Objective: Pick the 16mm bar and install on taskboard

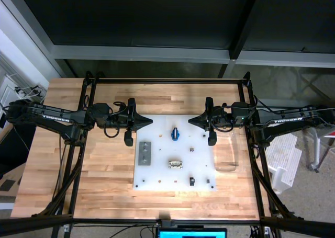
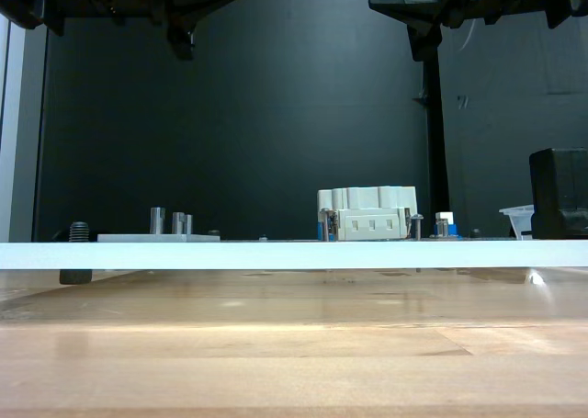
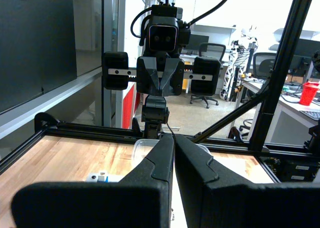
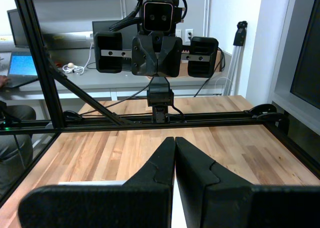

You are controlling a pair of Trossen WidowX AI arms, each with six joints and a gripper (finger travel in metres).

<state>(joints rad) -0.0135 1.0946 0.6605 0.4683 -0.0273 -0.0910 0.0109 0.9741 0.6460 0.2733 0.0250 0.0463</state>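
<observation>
Both arms hang high over the far edge of the white rectangular task board (image 1: 157, 181), pointing at each other. The left gripper (image 1: 150, 122) is above the board's far-left corner. The right gripper (image 1: 190, 121) is above the far edge too, further to the right, and there's a clear gap between the two tips. From the low view both of them are way up off the board.

In the wrist views the left one's black fingers (image 3: 159, 160) are pressed flat together with nothing between them. Same deal for the right one's fingers (image 4: 161, 163), so both are clenched on nothing.

As for the 16mm bar, I honestly can't tell which piece it is. The only bar-looking bits are a few short metal pegs (image 2: 157, 220) standing upright on the flat grey metal block (image 1: 144, 153) on the board's left side. Neither gripper is holding it, that much shows.

Other stuff on the board: a blue plastic knob (image 1: 175, 133) toward the far middle and a beige multi-pin connector (image 1: 175, 165) roughly in the centre. A clear plastic tray (image 1: 226, 168) lies on the light wooden table (image 1: 99, 185) just beside the board's right edge, under the right arm.
</observation>
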